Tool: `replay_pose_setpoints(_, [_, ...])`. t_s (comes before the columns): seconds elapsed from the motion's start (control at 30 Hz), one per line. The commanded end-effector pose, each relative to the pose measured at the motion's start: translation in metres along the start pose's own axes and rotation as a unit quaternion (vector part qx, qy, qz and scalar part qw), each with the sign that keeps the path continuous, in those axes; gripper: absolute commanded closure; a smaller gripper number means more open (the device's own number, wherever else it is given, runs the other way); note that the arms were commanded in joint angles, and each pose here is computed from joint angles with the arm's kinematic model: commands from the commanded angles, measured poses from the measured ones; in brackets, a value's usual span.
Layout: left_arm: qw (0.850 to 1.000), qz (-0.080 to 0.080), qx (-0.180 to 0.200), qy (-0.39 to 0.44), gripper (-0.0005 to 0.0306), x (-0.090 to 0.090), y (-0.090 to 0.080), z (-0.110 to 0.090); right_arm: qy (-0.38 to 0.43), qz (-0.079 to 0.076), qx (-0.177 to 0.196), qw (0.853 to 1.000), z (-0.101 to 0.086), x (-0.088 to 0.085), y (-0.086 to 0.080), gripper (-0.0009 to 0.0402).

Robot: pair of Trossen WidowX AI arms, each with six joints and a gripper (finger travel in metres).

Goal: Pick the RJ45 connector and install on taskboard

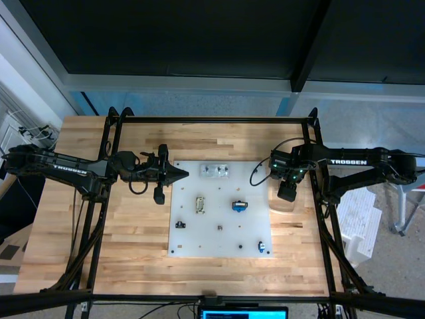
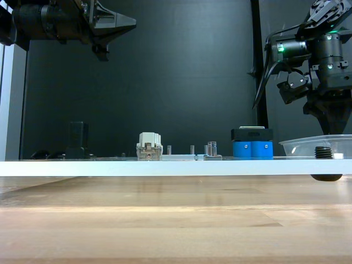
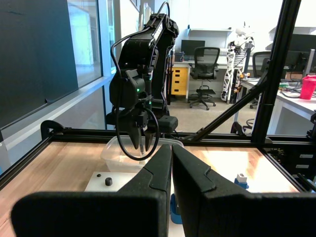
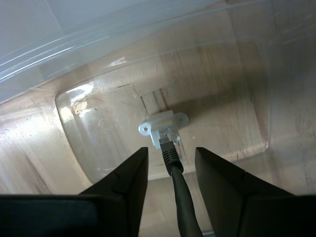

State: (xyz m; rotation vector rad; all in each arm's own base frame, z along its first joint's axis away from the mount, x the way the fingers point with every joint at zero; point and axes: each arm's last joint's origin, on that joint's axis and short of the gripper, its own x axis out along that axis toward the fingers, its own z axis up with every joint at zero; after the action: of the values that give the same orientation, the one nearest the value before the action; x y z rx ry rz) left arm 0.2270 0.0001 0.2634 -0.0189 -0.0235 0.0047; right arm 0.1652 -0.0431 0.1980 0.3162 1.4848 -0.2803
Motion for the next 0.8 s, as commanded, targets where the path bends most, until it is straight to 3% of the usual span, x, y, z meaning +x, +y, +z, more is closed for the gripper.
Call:
replay_pose_setpoints(0.03, [1.0, 0.0, 0.0, 0.0, 0.03, 0.0, 0.0001, 0.0002, 0.0, 0.0, -0.001, 1.0, 0.0, -0.0002, 0.0001, 0.0295])
replay_pose_setpoints(0.57, [1.0, 0.0, 0.0, 0.0, 0.03, 0.0, 0.0001, 0.0002, -0.001, 0.0, -0.002, 1.0, 0.0, -0.0001, 0.0003, 0.0389])
replay_pose_setpoints(0.8, [1.0, 0.0, 0.0, 0.0, 0.03, 0.0001, 0.0001, 0.0, -0.001, 0.0, -0.003, 1.0, 0.0, -0.0006, 0.0006, 0.0393])
